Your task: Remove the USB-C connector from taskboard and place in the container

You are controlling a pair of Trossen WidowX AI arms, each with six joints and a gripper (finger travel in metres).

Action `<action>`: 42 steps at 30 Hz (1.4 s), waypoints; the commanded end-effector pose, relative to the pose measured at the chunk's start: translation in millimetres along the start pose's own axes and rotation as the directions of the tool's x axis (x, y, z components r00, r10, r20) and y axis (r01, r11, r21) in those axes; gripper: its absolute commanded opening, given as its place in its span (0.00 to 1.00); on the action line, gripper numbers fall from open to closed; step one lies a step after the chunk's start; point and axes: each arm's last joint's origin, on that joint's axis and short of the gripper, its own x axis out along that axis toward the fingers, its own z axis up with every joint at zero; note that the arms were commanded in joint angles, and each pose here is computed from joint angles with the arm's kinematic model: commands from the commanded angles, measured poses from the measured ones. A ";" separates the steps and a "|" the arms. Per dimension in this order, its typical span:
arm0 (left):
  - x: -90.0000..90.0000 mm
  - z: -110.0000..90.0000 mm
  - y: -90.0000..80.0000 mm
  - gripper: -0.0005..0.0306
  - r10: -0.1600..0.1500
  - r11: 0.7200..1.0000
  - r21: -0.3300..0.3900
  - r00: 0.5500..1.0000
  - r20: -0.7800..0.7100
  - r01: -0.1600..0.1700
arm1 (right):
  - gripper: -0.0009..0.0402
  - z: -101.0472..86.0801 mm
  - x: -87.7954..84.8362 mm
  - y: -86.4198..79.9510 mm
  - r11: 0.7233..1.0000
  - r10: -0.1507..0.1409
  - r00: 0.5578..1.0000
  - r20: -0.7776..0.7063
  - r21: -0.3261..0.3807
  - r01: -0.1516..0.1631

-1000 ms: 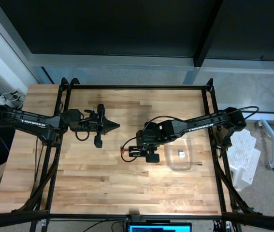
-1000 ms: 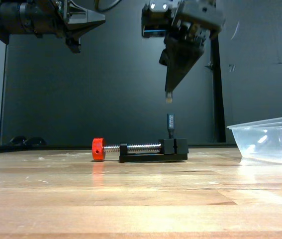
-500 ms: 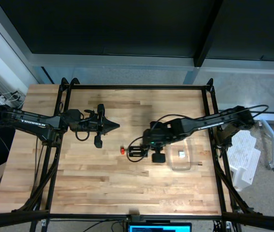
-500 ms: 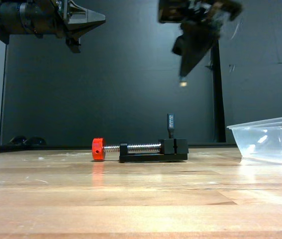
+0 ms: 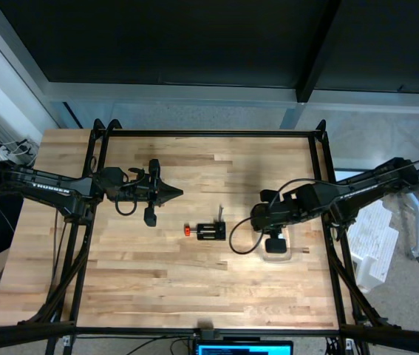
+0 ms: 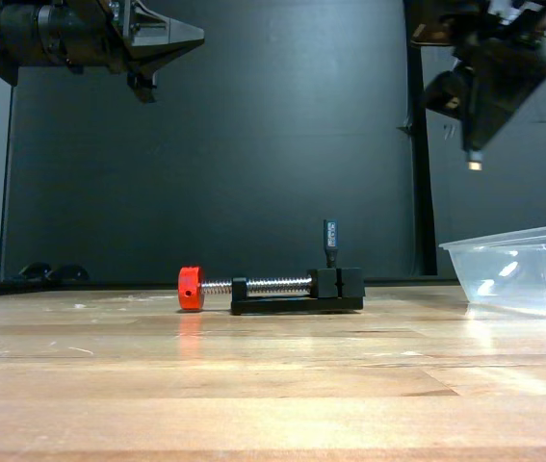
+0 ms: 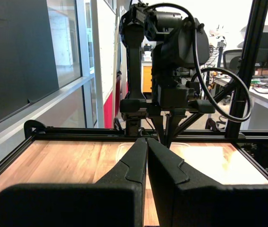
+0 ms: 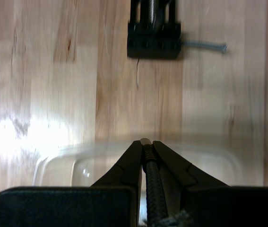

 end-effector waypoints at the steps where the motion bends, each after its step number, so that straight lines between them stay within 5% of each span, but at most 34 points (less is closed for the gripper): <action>1: 0.0 0.1 0.0 0.02 0.000 1.000 0.000 1.000 0.000 0.000 | 0.02 -12.9 1.0 -2.7 1.000 -0.005 1.000 -0.022 0.001 0.005; 20: 0.0 0.1 0.0 0.02 0.000 1.000 0.000 1.000 0.000 0.000 | 0.03 -71.9 16.7 -13.9 0.999 -0.026 0.993 -0.115 0.036 0.031; 42: 0.1 0.1 0.0 0.02 0.000 1.000 0.000 1.000 0.000 0.000 | 0.33 -72.7 17.6 -13.8 0.997 -0.033 0.993 -0.115 0.066 0.041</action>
